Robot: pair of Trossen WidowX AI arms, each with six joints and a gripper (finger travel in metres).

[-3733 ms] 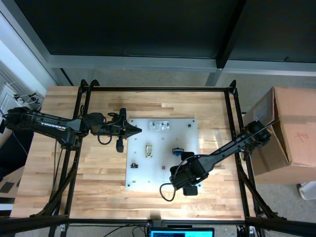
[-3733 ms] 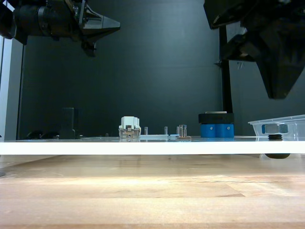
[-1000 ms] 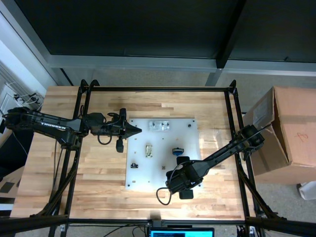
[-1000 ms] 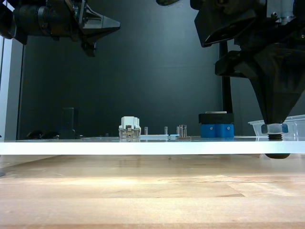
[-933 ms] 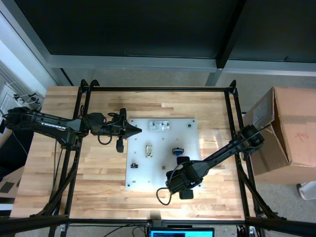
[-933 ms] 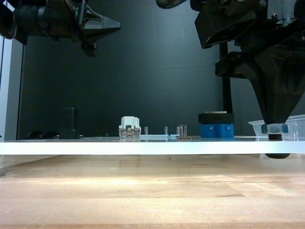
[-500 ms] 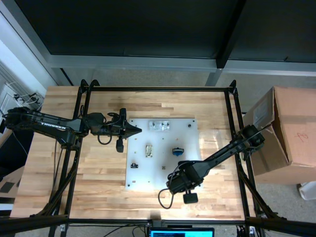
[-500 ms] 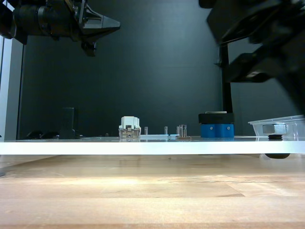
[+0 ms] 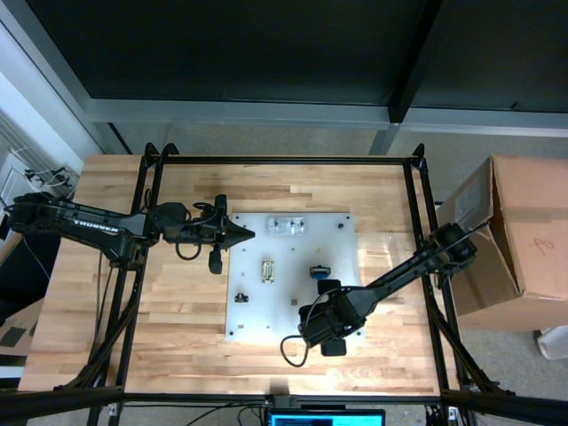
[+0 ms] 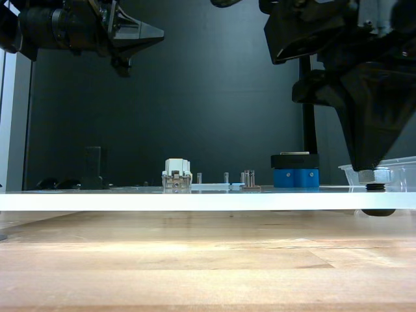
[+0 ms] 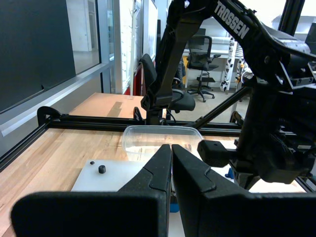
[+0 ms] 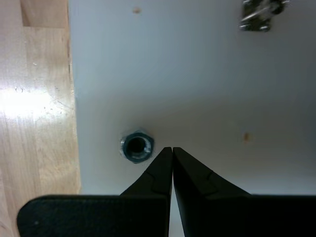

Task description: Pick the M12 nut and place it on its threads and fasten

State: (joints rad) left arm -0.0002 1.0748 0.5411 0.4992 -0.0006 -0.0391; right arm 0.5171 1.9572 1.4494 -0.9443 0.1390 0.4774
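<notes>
Right wrist view shows you the right gripper (image 12: 172, 148) with its fingers pressed together and nothing between them. The M12 nut (image 12: 137, 146) stands free just beside the tips, on the white board (image 12: 207, 74) near its edge. In the low view you see this nut sitting on top of its black stud (image 10: 375, 187), and the left gripper (image 9: 248, 234), fingers together too, hangs high over the board's far left part.

black arms (image 9: 89, 226), white trossen lettering (image 11: 232, 19), looped cables (image 9: 291, 348)
</notes>
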